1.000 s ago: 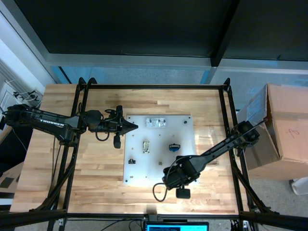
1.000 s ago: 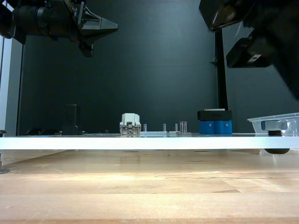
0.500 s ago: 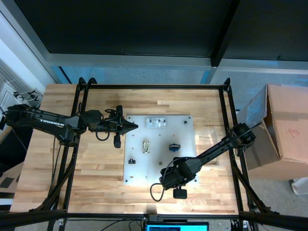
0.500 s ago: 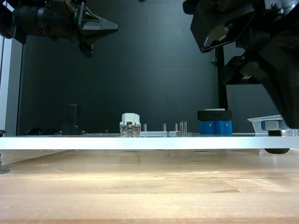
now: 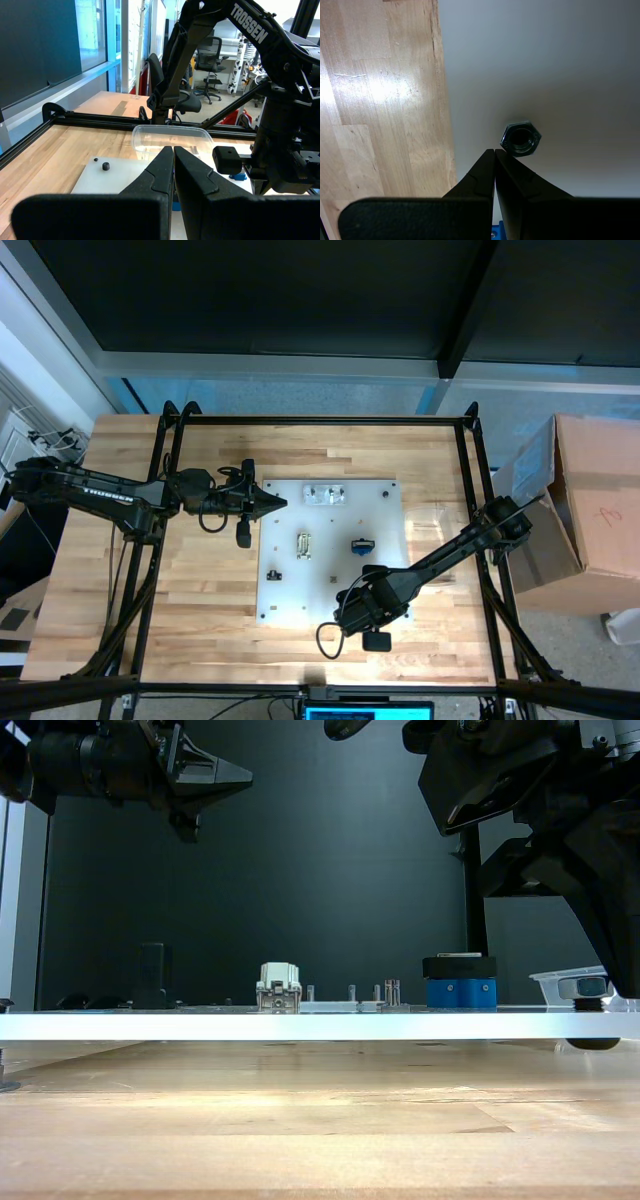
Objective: Unfasten the M12 nut and place it in the container
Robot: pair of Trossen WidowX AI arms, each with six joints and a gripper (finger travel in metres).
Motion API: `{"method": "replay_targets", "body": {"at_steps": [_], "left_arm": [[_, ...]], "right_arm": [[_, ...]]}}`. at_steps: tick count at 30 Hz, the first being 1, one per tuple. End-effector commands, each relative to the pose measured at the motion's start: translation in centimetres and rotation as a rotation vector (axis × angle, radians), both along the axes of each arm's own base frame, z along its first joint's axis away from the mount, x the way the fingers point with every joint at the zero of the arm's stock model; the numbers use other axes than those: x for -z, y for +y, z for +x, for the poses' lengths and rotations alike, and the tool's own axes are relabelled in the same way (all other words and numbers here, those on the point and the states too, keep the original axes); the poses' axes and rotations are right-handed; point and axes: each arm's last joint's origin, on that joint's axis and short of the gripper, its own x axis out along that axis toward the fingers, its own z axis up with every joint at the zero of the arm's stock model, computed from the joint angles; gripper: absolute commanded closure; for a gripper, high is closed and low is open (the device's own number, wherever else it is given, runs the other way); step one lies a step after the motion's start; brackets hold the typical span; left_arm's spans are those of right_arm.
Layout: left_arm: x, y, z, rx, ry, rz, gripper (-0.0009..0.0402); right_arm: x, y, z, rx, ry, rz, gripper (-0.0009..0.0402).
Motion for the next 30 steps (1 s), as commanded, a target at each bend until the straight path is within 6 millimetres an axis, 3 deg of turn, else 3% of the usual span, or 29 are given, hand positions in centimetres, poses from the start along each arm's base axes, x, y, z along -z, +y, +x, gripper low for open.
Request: {"method": "replay_targets", "body": {"at_steps": [1, 5, 14, 22, 26, 30], "left_arm": [[0.0, 0.0, 0.0, 0.0, 0.0, 0.0, 0.0393], [0.0, 0.0, 0.0, 0.0, 0.0, 0.0, 0.0393], [0.0, 0.0, 0.0, 0.0, 0.0, 0.0, 0.0393], [0.0, 0.0, 0.0, 0.0, -0.002, 0.0, 0.0393], [0.0, 0.0, 0.0, 0.0, 0.0, 0.0, 0.0393], [0.0, 0.0, 0.0, 0.0, 0.0, 0.0, 0.0393]], "right_arm": [[-0.1, -0.2, 0.0, 0.004, -0.013, -0.037, 0.0393], [-1.2, -1.1, -0.4, 0.137, -0.078, -0.247, 0.0393], [-1.8, -1.0, -0.5, 0.194, -0.064, -0.183, 0.0393], [-3.6, -0.6, -0.1, 0.298, -0.064, -0.081, 0.039], [-4.6, -0.5, 0.1, 0.284, -0.06, -0.033, 0.0362], [-5.5, -0.4, 0.3, 0.262, -0.075, -0.023, 0.0305]]}}
